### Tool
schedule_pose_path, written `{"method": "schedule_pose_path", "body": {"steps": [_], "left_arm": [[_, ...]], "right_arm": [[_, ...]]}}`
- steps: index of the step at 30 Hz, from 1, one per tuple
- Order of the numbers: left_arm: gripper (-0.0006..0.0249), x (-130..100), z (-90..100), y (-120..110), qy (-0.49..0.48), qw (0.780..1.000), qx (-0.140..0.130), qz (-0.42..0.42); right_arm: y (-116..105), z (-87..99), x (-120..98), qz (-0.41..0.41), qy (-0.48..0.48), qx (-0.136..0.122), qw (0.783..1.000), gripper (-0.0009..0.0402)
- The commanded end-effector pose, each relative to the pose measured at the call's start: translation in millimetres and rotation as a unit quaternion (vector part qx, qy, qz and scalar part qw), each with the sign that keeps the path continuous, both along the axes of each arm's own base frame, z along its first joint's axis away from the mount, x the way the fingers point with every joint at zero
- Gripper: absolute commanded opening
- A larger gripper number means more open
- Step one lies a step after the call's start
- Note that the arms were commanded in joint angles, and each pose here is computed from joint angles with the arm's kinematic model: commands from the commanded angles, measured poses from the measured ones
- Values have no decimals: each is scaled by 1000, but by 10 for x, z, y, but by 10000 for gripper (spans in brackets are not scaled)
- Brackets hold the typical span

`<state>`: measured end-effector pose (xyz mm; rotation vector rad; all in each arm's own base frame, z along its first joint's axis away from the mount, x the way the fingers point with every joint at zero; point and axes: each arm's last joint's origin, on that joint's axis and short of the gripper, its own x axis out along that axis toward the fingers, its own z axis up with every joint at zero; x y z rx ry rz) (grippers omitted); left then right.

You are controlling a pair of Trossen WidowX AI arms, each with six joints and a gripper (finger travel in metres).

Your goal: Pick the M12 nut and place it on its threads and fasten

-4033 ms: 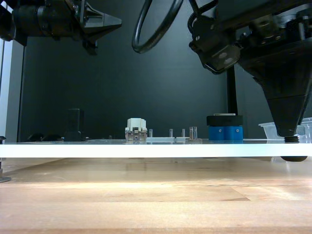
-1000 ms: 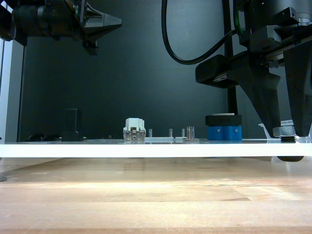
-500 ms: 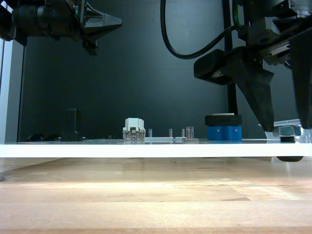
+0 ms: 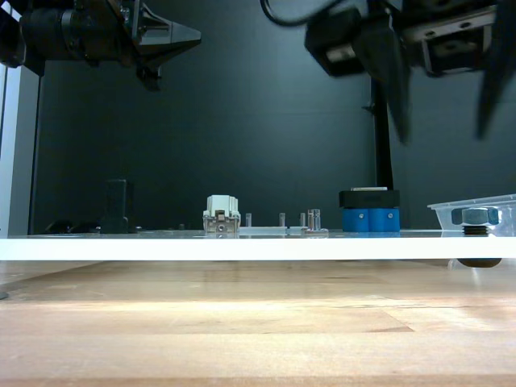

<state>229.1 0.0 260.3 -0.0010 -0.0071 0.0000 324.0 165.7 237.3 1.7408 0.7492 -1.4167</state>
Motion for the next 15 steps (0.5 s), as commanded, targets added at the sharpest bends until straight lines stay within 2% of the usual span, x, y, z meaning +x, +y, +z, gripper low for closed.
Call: {"method": "schedule_pose_path", "body": {"steps": [1,5,7,9,12,13,15], "left_arm": [[0,0,2,0,0,1000,0,0],[0,0,2,0,0,1000,0,0],[0,0,2,0,0,1000,0,0],[0,0,2,0,0,1000,0,0],[0,0,2,0,0,1000,0,0],[0,0,2,1,0,1000,0,0],[0,0,2,0,0,1000,0,0]], "right_arm": [[-43,58,-72,99,16,-40,994,183],[-76,69,-103,238,32,-93,966,183],[-86,67,-113,307,42,-116,944,183],[-93,64,-129,402,58,-134,904,183],[-93,64,-135,535,69,-153,828,183],[-93,64,-137,549,71,-154,818,183],[-94,63,-138,556,72,-154,813,183]]}}
